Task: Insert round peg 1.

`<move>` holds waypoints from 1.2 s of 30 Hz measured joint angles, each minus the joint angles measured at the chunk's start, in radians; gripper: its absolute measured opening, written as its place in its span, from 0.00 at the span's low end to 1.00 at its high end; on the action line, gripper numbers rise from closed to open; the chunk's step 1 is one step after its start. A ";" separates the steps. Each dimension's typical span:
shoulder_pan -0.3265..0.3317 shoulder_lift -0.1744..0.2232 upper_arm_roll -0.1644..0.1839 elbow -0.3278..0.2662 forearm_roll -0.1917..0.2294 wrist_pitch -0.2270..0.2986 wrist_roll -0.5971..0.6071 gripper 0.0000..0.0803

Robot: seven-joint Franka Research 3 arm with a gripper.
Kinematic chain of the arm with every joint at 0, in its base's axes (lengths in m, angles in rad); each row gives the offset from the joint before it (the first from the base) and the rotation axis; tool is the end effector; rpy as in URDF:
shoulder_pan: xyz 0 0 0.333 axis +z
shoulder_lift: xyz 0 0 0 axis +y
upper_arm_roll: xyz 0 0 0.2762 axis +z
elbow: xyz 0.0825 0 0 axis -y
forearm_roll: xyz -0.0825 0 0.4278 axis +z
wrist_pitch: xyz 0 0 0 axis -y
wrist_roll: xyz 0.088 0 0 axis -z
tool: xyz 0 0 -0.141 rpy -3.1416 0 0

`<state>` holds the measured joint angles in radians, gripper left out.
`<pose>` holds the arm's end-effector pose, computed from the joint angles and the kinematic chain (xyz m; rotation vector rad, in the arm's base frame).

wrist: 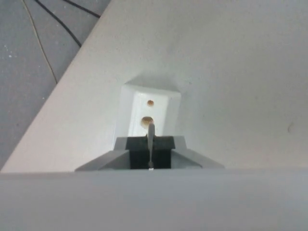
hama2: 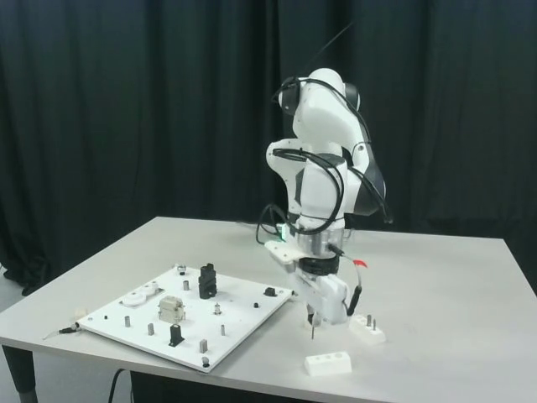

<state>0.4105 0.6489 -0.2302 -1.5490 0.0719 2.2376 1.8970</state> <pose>0.7081 0.1468 0.1918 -2.0528 2.3613 -0.1524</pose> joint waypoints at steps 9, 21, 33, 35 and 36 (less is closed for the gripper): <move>0.000 -0.013 0.000 0.000 -0.002 -0.009 -0.007 0.02; 0.000 -0.014 0.000 0.000 -0.004 -0.009 -0.022 0.02; 0.000 -0.015 -0.004 0.000 -0.008 -0.011 -0.043 0.02; 0.000 -0.015 -0.006 0.000 -0.012 -0.015 -0.055 0.02; 0.000 -0.016 -0.008 0.000 -0.015 -0.021 -0.064 0.02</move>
<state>0.4107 0.6332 -0.2384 -1.5490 0.0565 2.2170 1.8330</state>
